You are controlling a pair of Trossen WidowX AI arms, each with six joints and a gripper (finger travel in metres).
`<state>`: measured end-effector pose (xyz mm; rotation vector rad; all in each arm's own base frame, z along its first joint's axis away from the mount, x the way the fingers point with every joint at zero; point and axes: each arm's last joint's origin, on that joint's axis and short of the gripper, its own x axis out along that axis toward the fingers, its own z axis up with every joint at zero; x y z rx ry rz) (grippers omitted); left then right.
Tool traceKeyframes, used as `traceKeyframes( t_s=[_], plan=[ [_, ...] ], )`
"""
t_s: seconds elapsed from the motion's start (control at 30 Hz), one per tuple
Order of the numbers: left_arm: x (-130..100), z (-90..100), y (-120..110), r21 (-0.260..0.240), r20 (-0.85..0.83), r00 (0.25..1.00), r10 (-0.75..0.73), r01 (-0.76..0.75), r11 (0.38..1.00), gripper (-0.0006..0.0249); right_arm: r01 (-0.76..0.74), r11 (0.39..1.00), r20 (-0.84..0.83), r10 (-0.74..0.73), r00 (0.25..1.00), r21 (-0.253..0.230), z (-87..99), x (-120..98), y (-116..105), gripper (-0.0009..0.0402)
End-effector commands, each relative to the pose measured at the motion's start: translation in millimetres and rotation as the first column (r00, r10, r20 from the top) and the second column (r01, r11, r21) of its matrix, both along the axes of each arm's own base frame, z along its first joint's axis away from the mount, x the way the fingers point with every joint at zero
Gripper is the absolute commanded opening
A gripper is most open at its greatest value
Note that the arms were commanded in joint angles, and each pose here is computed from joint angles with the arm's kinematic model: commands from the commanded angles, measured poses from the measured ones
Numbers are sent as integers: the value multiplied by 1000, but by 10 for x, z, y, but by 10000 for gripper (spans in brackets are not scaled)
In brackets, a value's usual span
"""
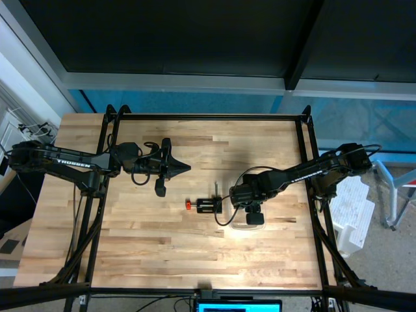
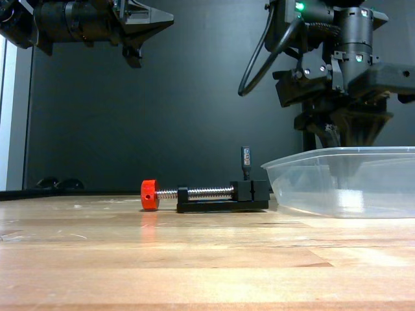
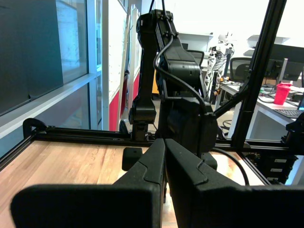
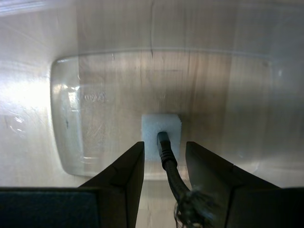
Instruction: Pick the usb-c connector and install on the hub
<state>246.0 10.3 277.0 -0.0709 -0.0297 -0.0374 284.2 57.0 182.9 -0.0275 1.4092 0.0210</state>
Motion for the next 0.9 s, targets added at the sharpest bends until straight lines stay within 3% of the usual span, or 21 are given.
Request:
traceKeyframes(
  t_s=[0.03,0.33,0.73,0.9],
  plan=[
    [0,0,0,0,0,1000,0,0,1000,0,1,1000,5,-1,1000,2,-15,-3,5,104],
    [0,0,1,0,0,1000,0,0,1000,0,-6,1000,8,6,1000,1,-15,-1,7,72],
    [0,0,1,0,0,1000,0,0,1000,0,-6,1000,6,6,1000,1,-15,-3,7,0],
    [0,0,1,0,0,1000,0,0,1000,0,-6,1000,8,6,1000,1,-14,-1,8,0]
  ],
)
